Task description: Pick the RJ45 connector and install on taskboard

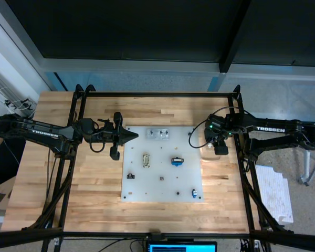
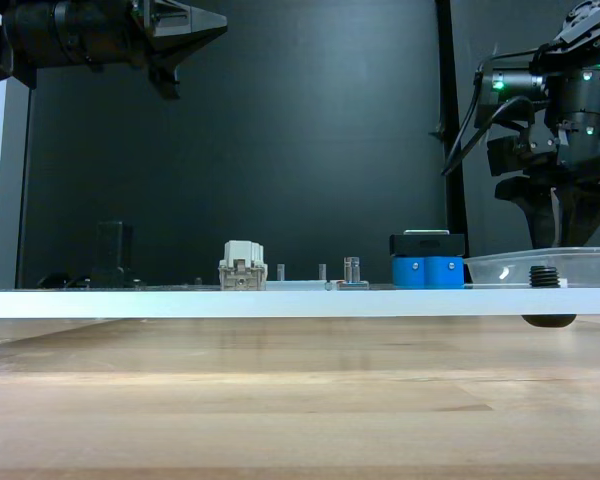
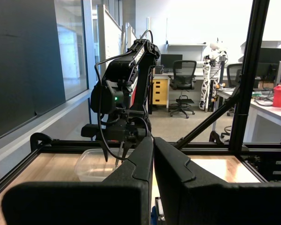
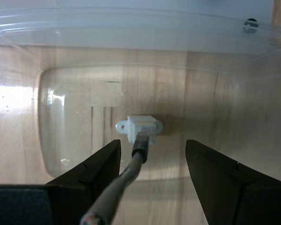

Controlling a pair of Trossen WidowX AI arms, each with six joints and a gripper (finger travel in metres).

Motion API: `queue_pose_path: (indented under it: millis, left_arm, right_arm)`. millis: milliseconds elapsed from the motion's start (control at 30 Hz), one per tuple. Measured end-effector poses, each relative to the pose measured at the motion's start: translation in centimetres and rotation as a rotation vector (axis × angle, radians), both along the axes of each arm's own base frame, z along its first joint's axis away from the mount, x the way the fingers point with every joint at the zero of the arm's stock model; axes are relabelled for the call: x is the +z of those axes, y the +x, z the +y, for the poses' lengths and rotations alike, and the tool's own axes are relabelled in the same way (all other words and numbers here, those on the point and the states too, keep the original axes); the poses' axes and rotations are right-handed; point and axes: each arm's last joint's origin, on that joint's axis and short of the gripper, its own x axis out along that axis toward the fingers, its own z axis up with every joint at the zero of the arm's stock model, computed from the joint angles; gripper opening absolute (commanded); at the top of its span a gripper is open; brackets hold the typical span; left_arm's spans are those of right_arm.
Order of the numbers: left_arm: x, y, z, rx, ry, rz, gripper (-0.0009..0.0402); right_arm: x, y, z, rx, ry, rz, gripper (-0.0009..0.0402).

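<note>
Black right gripper [image 4: 152, 152]: its fingers stand wide apart and hold nothing. In the high view it hangs right of the frame's middle, over the clear tray [image 4: 75, 108].
RJ45 connector [image 4: 140, 126]: it lies on the floor of the tray. It shows between the two fingers and touches neither of them.
Look of the connector: it is a small white plastic block with a little rounded ear on each side. A black boot [image 4: 141, 143] goes into its near face, and from the boot a grey cable [image 4: 126, 180] runs back between the fingers.
Tray: it is transparent with rounded corners, and the wood shows through it. In the high view it sits just beside the right edge of the taskboard [image 1: 147, 184].
Taskboard: a white square panel, flat on the wooden table [image 1: 52, 157], in the middle of the high view. It carries a blue fitting [image 1: 177, 161] right of its centre and a pale grey fitting [image 1: 145, 160] left of its centre.
Left gripper [image 1: 132, 135]: its fingers are closed together and empty. In the high view it is left of the middle, with its tip over the board's upper left corner. In the low view it is high in the upper left of the frame, well above the board.
</note>
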Motion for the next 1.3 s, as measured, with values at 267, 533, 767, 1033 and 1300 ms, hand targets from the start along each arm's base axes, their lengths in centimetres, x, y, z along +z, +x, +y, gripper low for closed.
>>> queue_pose_path:
  millis: [267, 533, 767, 1033, 1300]
  left_arm:
    - [0.00, 0.00, 0.00, 0.000, 0.000, 0.000, 0.0000]
    - [0.00, 0.00, 0.00, 0.000, 0.000, 0.000, 0.0000]
    - [0.00, 0.00, 0.00, 0.000, 0.000, 0.000, 0.0000]
    - [0.00, 0.00, 0.00, 0.000, 0.000, 0.000, 0.0000]
    - [0.00, 0.00, 0.00, 0.000, 0.000, 0.000, 0.0000]
  right_arm:
    - [-0.27, 0.09, -0.02, 0.005, 0.007, -0.006, 0.0189]
    - [-0.46, 0.11, -0.05, 0.008, 0.003, -0.012, 0.0127]
    - [-0.46, 0.10, -0.04, 0.013, 0.003, -0.011, 0.0065]
    - [-0.46, 0.09, -0.04, 0.016, 0.002, -0.009, 0.0009]
    - [-0.46, 0.09, -0.04, 0.023, 0.001, -0.008, 0.0000]
